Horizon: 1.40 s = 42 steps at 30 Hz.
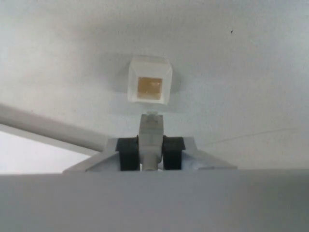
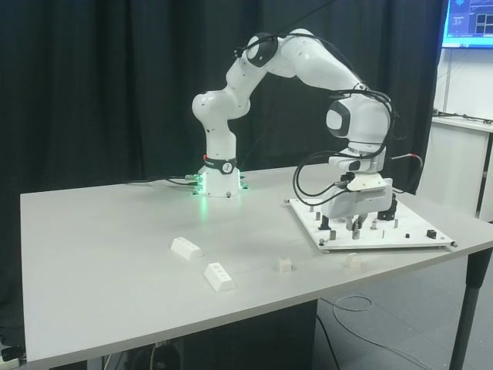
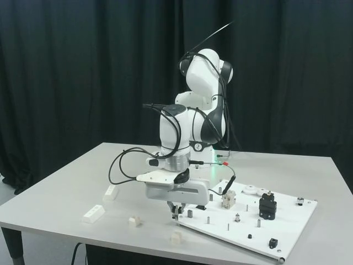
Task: Insert Ethernet.
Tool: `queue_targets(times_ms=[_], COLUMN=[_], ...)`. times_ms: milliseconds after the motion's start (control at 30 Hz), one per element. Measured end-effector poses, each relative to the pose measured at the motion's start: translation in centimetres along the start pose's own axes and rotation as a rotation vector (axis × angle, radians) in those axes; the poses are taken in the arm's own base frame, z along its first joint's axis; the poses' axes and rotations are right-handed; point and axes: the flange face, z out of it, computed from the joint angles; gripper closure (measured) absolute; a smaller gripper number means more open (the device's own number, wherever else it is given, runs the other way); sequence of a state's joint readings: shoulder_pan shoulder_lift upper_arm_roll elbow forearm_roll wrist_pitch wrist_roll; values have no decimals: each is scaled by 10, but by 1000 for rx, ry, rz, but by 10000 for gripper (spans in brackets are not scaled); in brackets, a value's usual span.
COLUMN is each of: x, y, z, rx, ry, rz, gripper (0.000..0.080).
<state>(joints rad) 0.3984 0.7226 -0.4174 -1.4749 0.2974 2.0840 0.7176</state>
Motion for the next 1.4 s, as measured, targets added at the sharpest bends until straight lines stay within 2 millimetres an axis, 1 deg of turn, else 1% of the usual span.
queue_targets(times_ms=[667,867,1133,1400], x=[5,5,-3,-27], y=[2,0,-12,-37], z=[-2,-5,-13,-27], rx=[-4,2,22,59], ry=[19,23,27,29], rz=[-8,-42,-126,-234], gripper=[705,705,705,705])
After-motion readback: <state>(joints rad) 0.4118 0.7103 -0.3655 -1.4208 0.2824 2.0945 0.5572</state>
